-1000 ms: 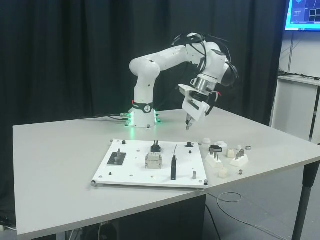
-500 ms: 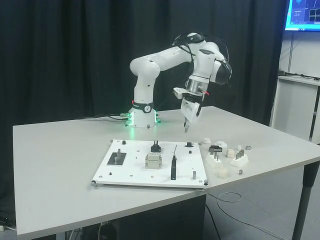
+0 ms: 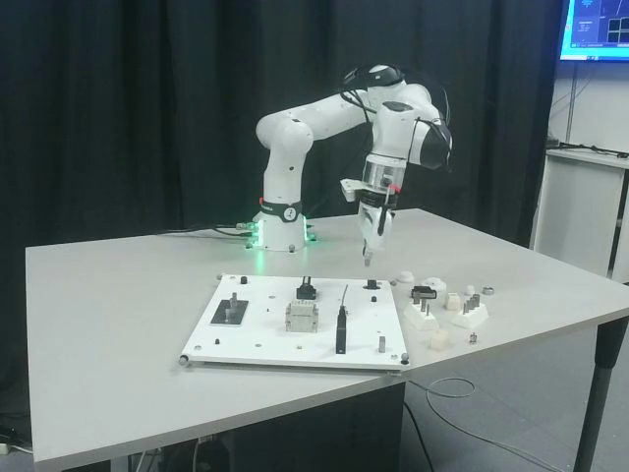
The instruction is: Insert Ethernet.
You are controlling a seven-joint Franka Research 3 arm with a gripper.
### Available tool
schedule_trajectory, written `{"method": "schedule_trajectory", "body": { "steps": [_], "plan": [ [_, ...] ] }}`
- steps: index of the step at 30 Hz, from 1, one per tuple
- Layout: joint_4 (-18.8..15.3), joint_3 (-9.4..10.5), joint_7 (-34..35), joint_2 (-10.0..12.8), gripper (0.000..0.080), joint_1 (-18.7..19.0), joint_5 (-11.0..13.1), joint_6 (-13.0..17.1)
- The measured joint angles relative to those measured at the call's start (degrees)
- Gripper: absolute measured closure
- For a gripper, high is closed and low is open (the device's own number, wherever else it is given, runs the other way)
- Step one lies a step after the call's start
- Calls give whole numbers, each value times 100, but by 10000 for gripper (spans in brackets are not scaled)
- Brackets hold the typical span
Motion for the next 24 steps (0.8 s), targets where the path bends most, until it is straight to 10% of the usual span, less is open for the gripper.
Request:
{"method": "schedule_trajectory", "body": {
  "steps": [24],
  "plan": [
    [210,211,1022,114,731,97,-139,58]
  ]
}}
